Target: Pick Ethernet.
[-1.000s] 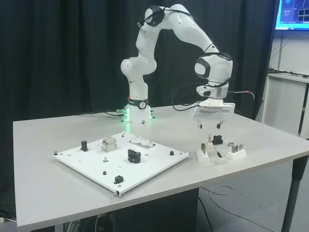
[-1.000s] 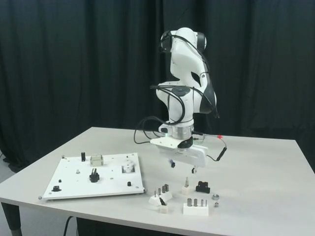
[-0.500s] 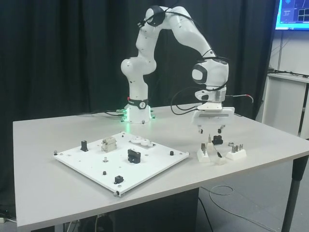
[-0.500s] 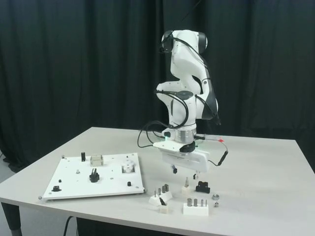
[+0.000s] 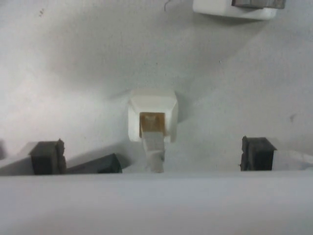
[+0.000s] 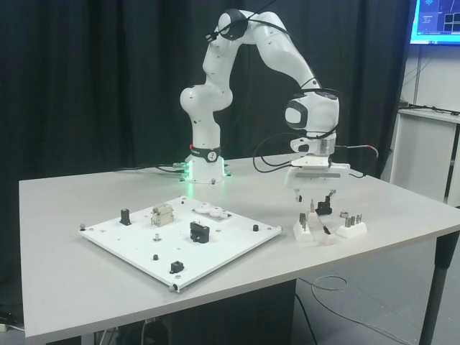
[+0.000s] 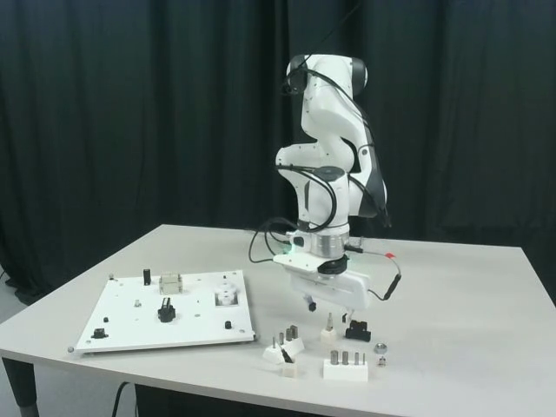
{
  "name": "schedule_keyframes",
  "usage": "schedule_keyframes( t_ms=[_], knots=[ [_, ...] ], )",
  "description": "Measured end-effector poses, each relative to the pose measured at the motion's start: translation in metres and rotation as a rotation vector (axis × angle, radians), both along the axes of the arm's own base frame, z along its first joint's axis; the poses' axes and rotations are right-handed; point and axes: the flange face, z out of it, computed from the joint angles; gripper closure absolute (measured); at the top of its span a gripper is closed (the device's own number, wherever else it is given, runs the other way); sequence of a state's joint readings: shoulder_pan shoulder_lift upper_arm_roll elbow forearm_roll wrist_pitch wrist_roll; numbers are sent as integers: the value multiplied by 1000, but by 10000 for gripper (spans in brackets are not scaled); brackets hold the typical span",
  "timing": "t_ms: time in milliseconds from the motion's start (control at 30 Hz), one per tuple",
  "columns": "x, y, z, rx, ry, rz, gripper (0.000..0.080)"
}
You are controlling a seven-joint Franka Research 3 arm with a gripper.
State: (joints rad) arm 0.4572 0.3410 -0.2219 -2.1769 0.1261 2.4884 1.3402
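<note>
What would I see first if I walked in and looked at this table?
First you would see the big white robot arm bending over the grey table. Its end effector hangs right above a small plug standing in a white holder. Beside it lies a flat white board dotted with little black parts.

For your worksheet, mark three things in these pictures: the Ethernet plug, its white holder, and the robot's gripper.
Ethernet plug (image 5: pixel 153 147), wrist view, on its body.
White holder (image 5: pixel 152 105), wrist view, on its top face.
Gripper (image 7: pixel 330 305), second room view, between the fingertips.

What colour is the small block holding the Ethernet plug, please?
White; the small block shows best in the wrist view.
</note>
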Motion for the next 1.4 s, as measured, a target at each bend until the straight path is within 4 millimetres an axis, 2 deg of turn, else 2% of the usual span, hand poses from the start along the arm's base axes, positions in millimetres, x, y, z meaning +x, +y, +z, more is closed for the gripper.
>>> schedule_keyframes(
  t_ms=[1067, 1100, 1400],
  knots=[
    [-1, -3, -23, -14, -7, -1, 3],
    [-1, -4, -24, -14, -6, 2, 142],
    [-2, -4, -26, -15, -7, 28, 142]
  ],
)
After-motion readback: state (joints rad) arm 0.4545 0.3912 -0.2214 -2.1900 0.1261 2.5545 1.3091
